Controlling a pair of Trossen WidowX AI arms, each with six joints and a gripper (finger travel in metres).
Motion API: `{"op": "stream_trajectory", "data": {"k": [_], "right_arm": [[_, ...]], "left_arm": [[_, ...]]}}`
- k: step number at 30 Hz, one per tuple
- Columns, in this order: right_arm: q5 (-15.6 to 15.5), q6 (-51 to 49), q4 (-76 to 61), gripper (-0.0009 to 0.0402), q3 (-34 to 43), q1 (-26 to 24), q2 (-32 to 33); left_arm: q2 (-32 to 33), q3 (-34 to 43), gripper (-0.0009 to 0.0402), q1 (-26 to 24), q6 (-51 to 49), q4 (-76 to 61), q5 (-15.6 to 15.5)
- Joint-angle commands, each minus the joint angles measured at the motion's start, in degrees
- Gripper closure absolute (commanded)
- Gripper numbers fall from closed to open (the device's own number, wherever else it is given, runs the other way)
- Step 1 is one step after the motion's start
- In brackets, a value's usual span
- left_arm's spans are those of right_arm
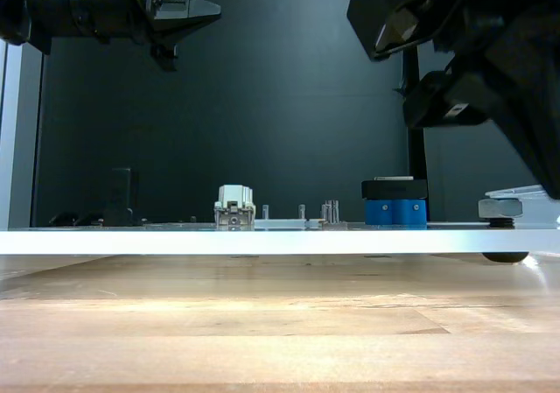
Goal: Unfasten the M12 nut and place it in the container
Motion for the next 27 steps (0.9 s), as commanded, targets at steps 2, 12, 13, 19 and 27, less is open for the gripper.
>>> {"op": "stream_trajectory", "data": {"k": [2,12,13,19,27], "right_arm": [[1.6,-0.1,0.2,0.0393,-0.2,-0.2,0.0],[21.2,6.2,-10.0,0.0394,-0.1,-0.3,-1.4],[21.2,6.2,-10.0,0.0393,-0.1,-0.4,-1.7],[20.5,6.8,-9.6,0.0393,-0.1,-0.3,-2.3],[13.6,12.6,-7.8,0.0393,-0.1,-0.4,-3.6]], "left_arm": [[0.0,0.0,0.0393,0.0,0.0,0.0,0.0],[0.0,0.0,0.0393,0.0,0.0,0.0,0.0],[0.0,0.0,0.0393,0.0,0.0,0.0,0.0],[0.0,0.0,0.0393,0.0,0.0,-0.5,0.0],[0.0,0.0,0.0393,0.0,0.0,-1.9,0.0]]}}
